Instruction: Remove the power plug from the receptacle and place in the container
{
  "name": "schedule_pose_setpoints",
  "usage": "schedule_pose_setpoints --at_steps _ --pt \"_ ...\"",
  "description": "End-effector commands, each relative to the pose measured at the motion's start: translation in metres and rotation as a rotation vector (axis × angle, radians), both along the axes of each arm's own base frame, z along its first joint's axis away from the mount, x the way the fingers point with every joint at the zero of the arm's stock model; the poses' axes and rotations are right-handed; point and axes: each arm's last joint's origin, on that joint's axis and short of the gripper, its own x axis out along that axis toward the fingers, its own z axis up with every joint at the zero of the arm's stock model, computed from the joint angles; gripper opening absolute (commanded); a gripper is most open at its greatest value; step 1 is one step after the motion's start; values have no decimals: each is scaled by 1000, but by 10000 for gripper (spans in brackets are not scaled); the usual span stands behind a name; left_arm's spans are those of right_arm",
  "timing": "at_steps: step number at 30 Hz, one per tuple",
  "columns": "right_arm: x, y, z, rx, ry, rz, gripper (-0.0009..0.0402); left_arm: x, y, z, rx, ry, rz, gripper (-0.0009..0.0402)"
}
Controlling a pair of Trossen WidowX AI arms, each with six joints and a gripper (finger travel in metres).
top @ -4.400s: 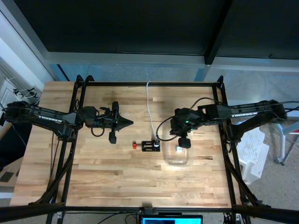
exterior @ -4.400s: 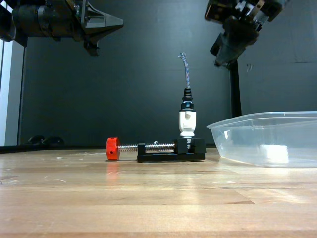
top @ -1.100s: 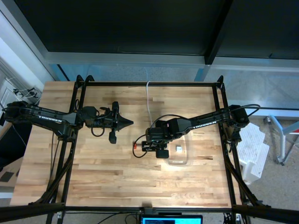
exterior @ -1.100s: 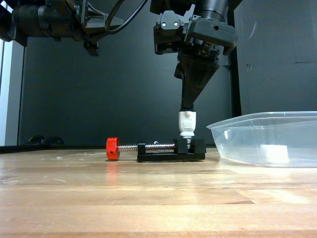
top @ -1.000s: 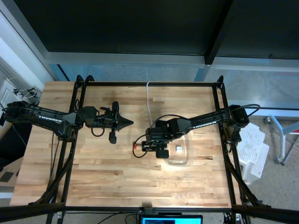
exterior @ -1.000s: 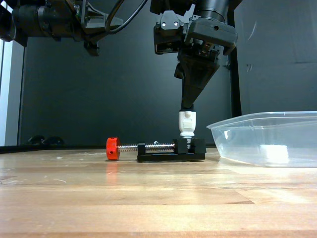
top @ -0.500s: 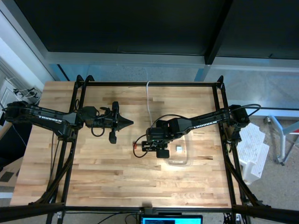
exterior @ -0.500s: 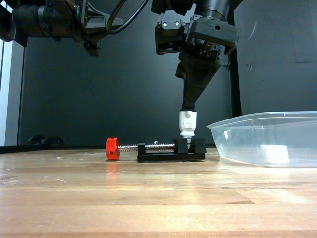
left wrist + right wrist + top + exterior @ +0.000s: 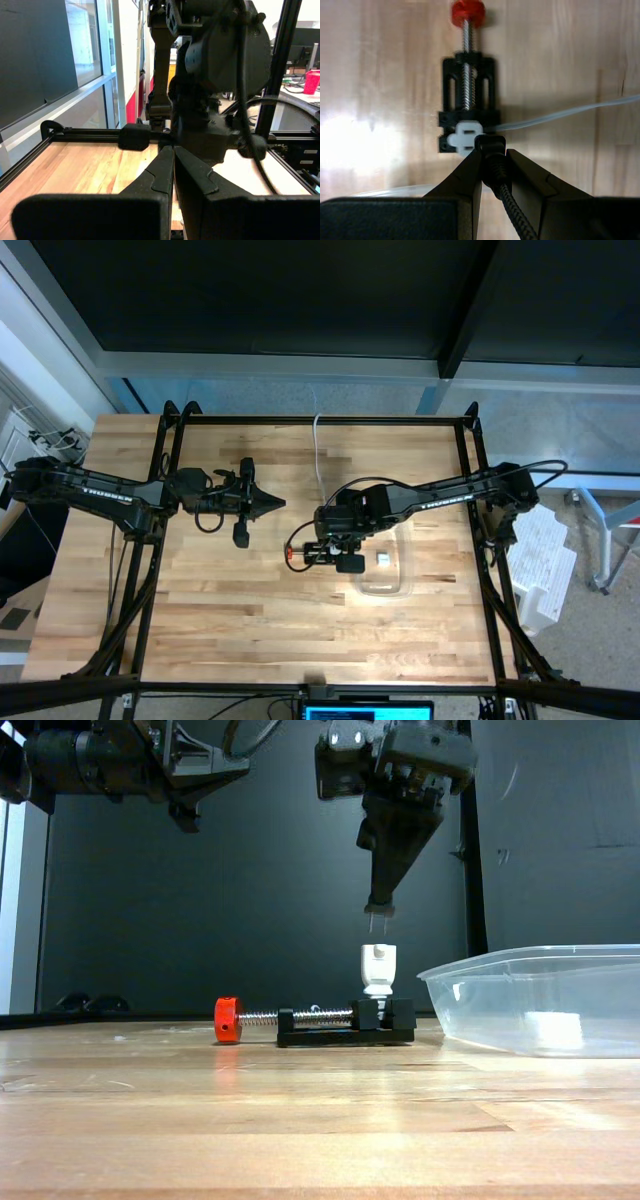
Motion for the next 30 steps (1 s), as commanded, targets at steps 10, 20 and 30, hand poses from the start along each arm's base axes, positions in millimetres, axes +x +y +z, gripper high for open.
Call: schedule_pose_setpoints --at_steps 10,20,30 --pt "-12 -1 7 2 24 4 0 0 0 0 0 -2 0 0" --pt "-38 -2 1 -1 40 11 0 0 0 0 0 0 0 0" --pt "-86 -8 -28 -60 82 -27 0 0 0 0 0 0 0 0"
